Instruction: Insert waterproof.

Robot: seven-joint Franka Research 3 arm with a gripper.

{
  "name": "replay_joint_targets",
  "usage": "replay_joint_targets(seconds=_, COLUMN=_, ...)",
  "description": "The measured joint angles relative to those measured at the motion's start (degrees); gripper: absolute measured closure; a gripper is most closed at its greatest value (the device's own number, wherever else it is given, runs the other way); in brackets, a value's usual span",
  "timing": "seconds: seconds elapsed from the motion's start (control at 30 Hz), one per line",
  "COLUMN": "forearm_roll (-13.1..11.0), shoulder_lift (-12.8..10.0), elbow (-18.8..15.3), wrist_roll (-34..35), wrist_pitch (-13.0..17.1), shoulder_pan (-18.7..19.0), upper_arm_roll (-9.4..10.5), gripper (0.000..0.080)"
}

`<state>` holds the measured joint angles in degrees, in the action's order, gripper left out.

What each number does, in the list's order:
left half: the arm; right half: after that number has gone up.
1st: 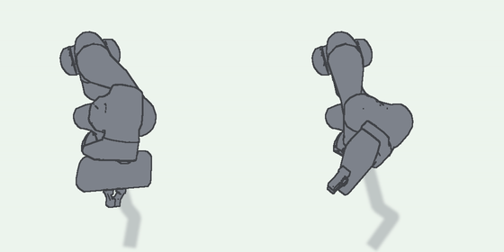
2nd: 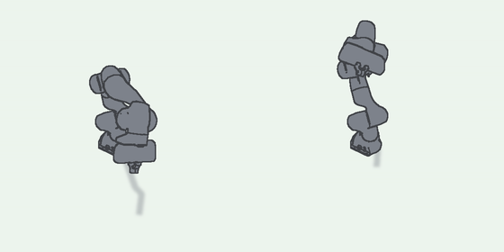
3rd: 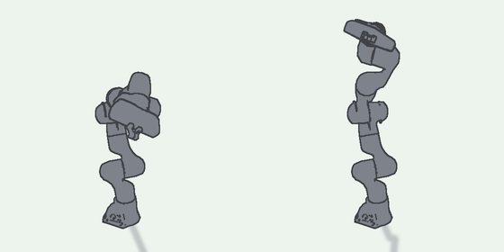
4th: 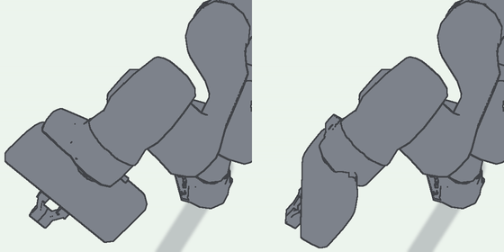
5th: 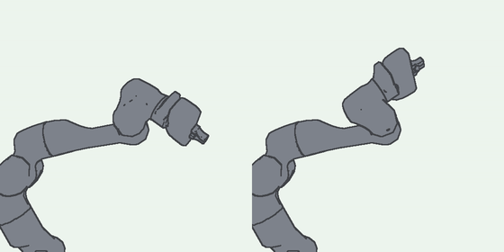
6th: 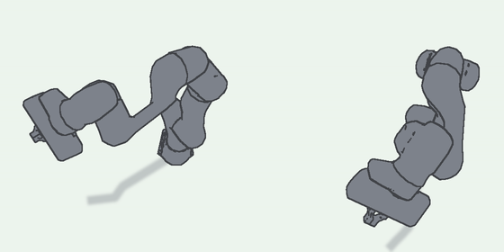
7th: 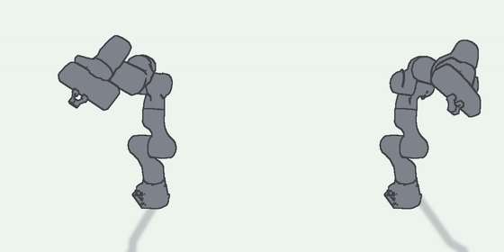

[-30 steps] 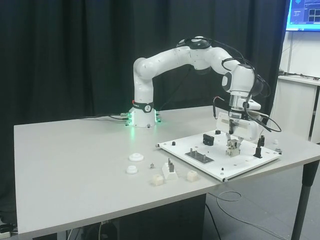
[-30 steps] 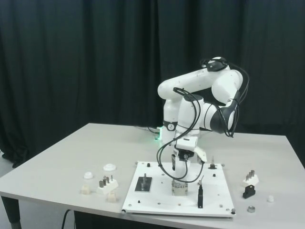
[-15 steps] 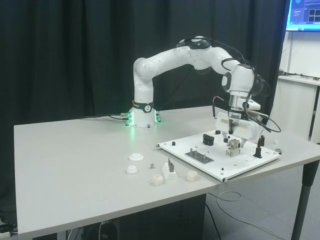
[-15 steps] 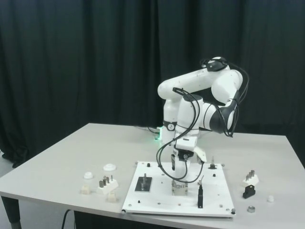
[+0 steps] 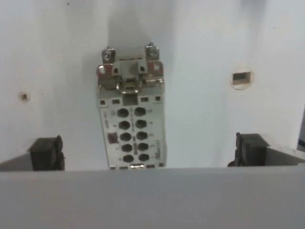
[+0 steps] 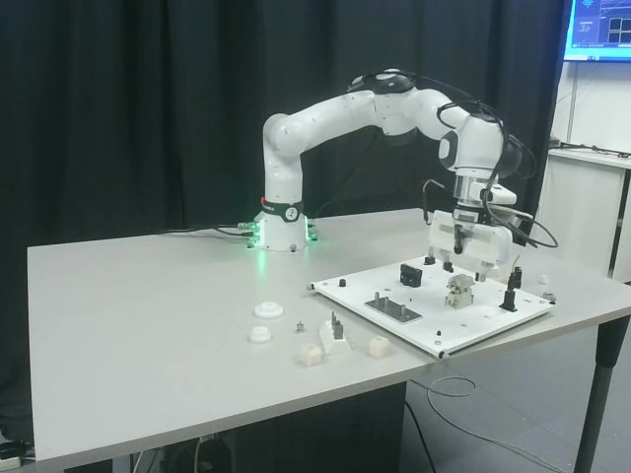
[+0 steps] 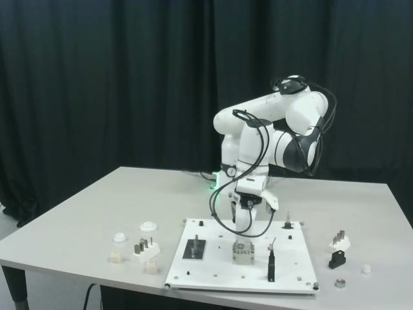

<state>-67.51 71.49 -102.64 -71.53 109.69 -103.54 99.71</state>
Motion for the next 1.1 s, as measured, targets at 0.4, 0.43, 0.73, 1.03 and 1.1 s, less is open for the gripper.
replay_joint_targets(seconds=0.4, forearm_roll=0.0, shoulder_lift=-0.4, elbow=3.3, wrist_roll=2.0, wrist_pitch=-1.4, shoulder_pan=-2.2, upper_arm_roll=-0.41, gripper=0.0003)
replay_joint_targets(seconds=0.43, forearm_roll=-0.1, shoulder_lift=-0.4, elbow=3.7, wrist_roll=2.1, wrist_pitch=-1.6, shoulder_pan=-2.5, upper_arm_roll=-0.39, gripper=0.0003)
replay_joint_targets(seconds=0.73, forearm_roll=-0.1, shoulder_lift=-0.4, elbow=7.8, wrist_roll=2.5, wrist_pitch=-4.3, shoulder_pan=-5.9, upper_arm_roll=-0.08, gripper=0.0003)
replay_joint_targets(seconds=1.03, forearm_roll=-0.1, shoulder_lift=-0.3, elbow=10.9, wrist_roll=2.5, wrist_pitch=-6.8, shoulder_pan=-8.8, upper_arm_roll=0.61, gripper=0.0003)
replay_joint_targets(seconds=1.1, forearm_roll=-0.1, shoulder_lift=-0.3, elbow=11.3, wrist_roll=2.5, wrist_pitch=-7.1, shoulder_pan=-9.2, upper_arm_roll=0.78, gripper=0.0003)
